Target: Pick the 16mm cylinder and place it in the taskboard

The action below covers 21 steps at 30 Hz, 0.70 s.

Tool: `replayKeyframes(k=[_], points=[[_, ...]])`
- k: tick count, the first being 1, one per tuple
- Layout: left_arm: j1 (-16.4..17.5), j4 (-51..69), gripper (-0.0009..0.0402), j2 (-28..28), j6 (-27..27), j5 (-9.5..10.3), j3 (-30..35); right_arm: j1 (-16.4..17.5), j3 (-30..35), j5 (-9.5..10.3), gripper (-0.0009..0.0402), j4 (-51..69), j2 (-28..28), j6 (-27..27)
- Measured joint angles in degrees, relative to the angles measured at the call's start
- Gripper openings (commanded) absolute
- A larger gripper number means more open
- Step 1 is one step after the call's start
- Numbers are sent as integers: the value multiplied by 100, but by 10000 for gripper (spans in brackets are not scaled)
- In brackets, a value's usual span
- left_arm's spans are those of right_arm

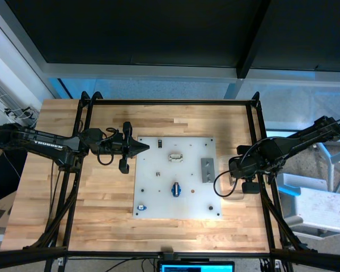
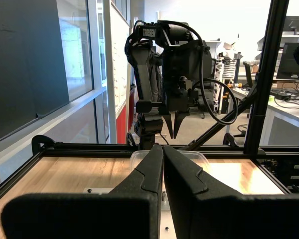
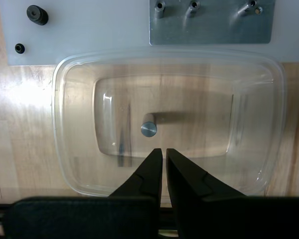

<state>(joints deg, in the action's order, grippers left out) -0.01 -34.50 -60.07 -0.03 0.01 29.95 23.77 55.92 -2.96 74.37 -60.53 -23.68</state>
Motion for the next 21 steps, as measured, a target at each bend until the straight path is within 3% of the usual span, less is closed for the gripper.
replayKeyframes(k=[11,16,21], points=[[0,-2,0,0,0,0,0,140,-122,-85,115,-20,0,-46],[0,-2,0,0,0,2,-2,201,-249,-332,171,-74,0,-208],[0,0,0,0,0,2,0,243,-450,-345,214,-299,0,-302]])
